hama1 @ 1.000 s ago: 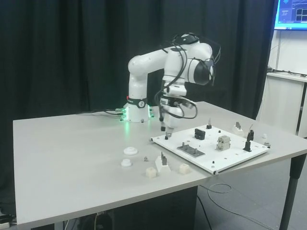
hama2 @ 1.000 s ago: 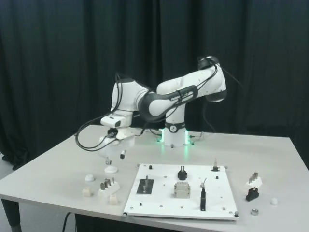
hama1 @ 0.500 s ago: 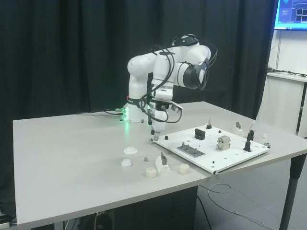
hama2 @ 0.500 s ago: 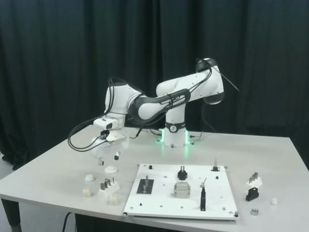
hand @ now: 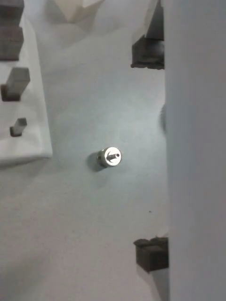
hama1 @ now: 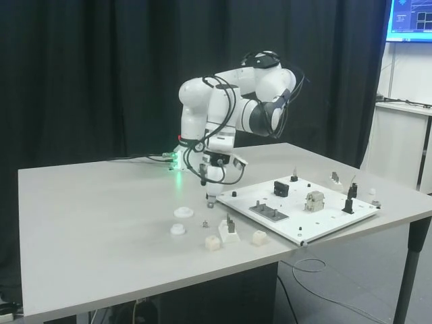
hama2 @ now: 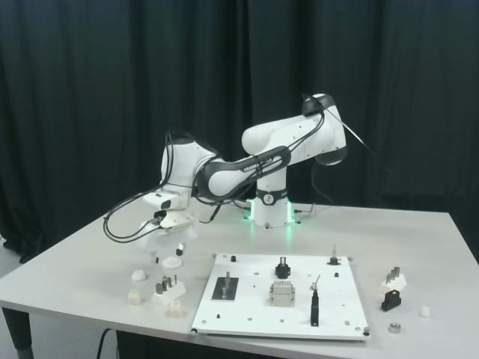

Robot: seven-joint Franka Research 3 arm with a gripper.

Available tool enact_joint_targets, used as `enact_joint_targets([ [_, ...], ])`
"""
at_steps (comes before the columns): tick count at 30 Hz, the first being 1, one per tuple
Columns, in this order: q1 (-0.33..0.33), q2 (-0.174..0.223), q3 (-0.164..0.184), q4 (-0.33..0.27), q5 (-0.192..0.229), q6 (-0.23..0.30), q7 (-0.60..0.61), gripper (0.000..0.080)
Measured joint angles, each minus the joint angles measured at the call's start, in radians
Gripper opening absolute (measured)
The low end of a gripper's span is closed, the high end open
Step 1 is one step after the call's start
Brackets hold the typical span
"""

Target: Pick BNC.

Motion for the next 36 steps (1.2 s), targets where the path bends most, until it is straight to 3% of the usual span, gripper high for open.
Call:
enact_joint_targets([
  [18,-0.017,-0.011,0.052,-0.003,0.068,0.047,-0.003,0.08],
  [36,-0.032,-0.028,0.092,-0.003,0.092,0.084,-0.008,0.08],
])
